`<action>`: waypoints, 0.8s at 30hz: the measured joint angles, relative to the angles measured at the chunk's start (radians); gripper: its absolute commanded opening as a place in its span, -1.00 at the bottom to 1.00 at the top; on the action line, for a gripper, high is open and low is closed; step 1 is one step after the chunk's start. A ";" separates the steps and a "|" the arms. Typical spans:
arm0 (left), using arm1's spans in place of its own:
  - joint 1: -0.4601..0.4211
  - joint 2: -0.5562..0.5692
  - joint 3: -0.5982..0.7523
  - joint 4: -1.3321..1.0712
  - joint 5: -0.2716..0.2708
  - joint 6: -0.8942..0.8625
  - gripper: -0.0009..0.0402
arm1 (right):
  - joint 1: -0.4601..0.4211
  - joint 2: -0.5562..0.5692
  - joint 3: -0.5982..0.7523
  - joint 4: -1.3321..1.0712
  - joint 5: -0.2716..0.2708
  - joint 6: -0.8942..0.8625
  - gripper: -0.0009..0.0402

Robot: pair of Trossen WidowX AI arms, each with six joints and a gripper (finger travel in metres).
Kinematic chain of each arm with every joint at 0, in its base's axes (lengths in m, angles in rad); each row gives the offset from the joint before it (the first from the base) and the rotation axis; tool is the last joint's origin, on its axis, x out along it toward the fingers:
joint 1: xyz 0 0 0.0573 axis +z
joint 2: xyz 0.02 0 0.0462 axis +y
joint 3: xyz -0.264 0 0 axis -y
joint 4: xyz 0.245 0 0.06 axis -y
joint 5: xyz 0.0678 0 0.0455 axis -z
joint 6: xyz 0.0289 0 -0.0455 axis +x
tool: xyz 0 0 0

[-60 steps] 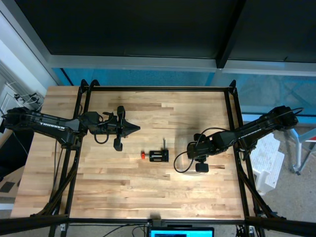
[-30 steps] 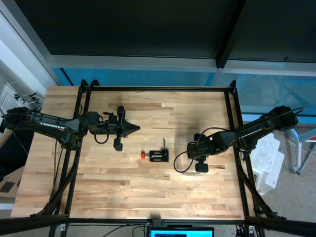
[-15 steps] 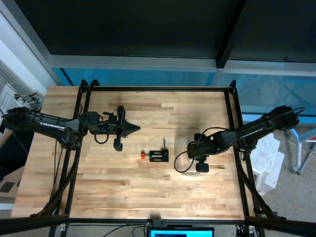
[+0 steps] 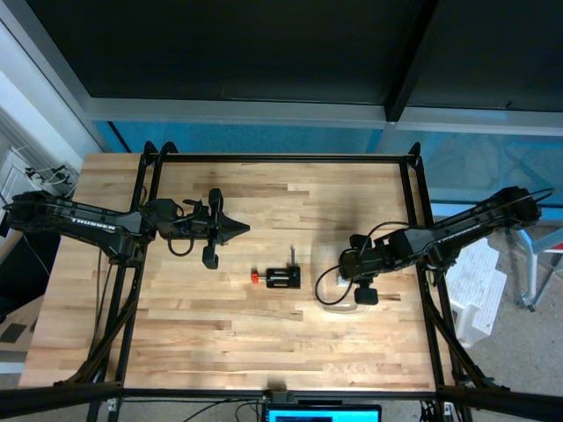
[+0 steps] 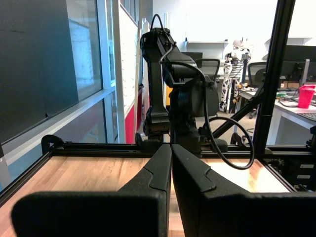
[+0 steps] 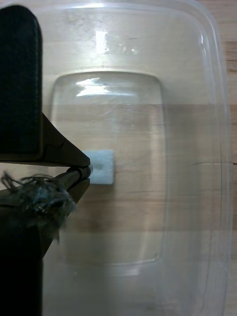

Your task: Pick the usb-c connector and install on the hub

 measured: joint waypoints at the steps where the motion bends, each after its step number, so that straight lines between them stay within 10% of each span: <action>1: 0.000 0.000 0.000 0.000 0.000 0.000 -0.96 | 0.000 -0.001 0.015 -0.026 0.000 -0.010 -0.96; 24: 0.000 0.000 0.000 0.000 0.000 0.000 -0.96 | -0.047 0.128 0.296 -0.070 0.052 -0.102 -0.96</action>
